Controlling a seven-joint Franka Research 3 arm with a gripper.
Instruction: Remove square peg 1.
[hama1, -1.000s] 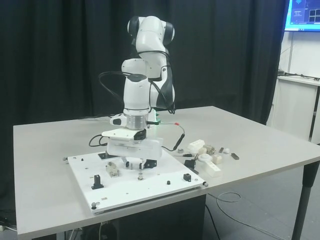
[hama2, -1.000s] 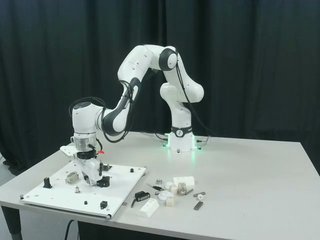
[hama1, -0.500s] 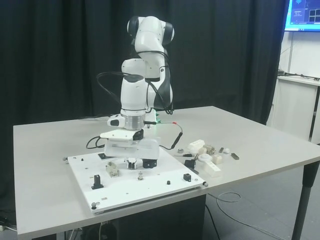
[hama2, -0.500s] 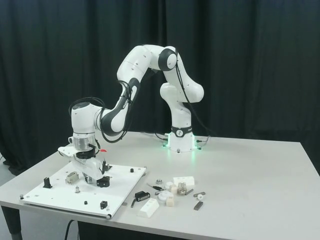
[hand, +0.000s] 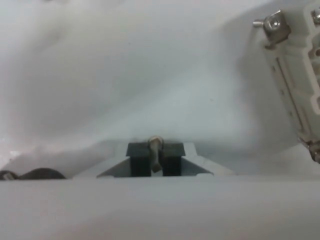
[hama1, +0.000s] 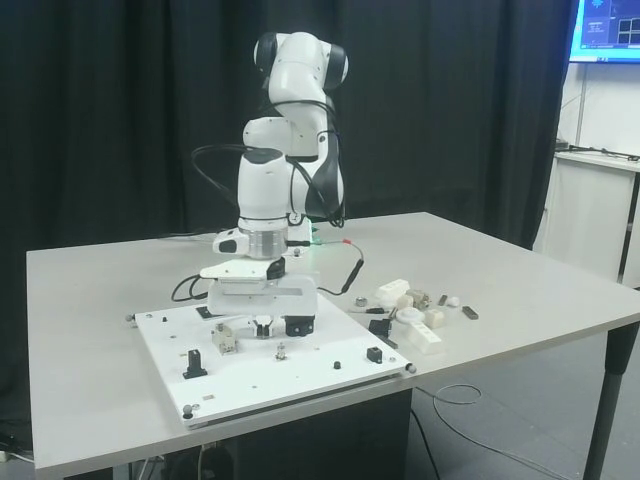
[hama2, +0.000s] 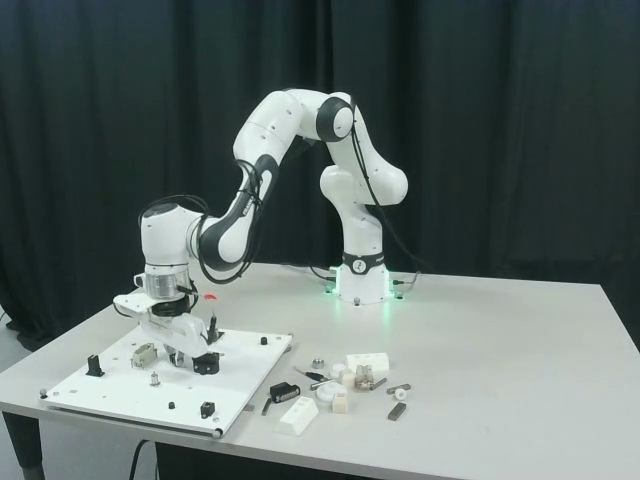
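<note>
Arm bent low over the white board, which lies at the near left corner of the grey tabletop as the first room view has it. Wrist points straight down.

Gripper sits low over the middle of the board, toward its far edge. Second room view shows the gripper in the same place.

Claw, wrist view: gripper drawn narrow, with the two black pads close together. Square peg 1, a thin metal pin, stands pinched between them with its top just above the pads. It leans slightly. White board surface lies behind it. Whether the peg's lower end is in a hole cannot be seen.

Beside the claw on the board:
- a pale connector block with metal screws at its end, just beside the gripper, seen also in the room views.
- a black block on the gripper's other side, very close.
- a black upright bracket nearer the board's front edge, apart from the claw.

Off the board, toward the middle of the tabletop's front edge: a cluster of loose parts, white and black, well apart from the gripper.

Green light glows at the arm's base.
</note>
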